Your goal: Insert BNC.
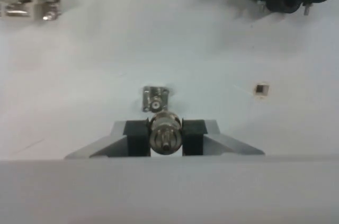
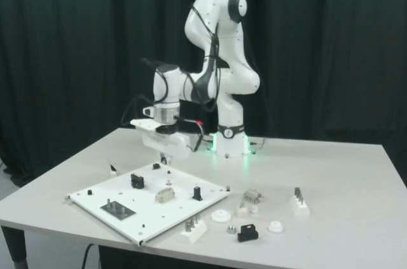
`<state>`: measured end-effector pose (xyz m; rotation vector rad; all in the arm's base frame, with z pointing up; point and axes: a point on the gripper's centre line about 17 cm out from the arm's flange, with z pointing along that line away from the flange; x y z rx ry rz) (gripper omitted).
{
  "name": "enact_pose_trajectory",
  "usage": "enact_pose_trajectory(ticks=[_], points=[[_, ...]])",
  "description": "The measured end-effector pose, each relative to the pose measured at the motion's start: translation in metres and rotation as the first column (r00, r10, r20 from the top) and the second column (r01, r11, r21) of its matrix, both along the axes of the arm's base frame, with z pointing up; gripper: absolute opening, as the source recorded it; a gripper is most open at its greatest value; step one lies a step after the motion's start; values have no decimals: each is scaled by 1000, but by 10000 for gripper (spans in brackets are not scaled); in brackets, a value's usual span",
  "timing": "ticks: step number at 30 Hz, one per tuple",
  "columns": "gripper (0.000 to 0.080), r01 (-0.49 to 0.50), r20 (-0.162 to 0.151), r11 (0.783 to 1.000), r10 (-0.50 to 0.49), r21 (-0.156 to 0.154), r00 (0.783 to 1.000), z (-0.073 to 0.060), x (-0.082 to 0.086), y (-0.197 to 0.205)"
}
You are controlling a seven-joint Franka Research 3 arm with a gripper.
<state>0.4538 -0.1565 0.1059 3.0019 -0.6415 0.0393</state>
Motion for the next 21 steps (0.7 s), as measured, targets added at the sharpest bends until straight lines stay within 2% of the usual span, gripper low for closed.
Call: enact_pose_trajectory(ticks=[12, 21], points=[[126, -19, -13, 999, 20, 32, 1000, -19, -5, -4], [126, -30, -15, 999, 31, 35, 999, -28, -3, -3]])
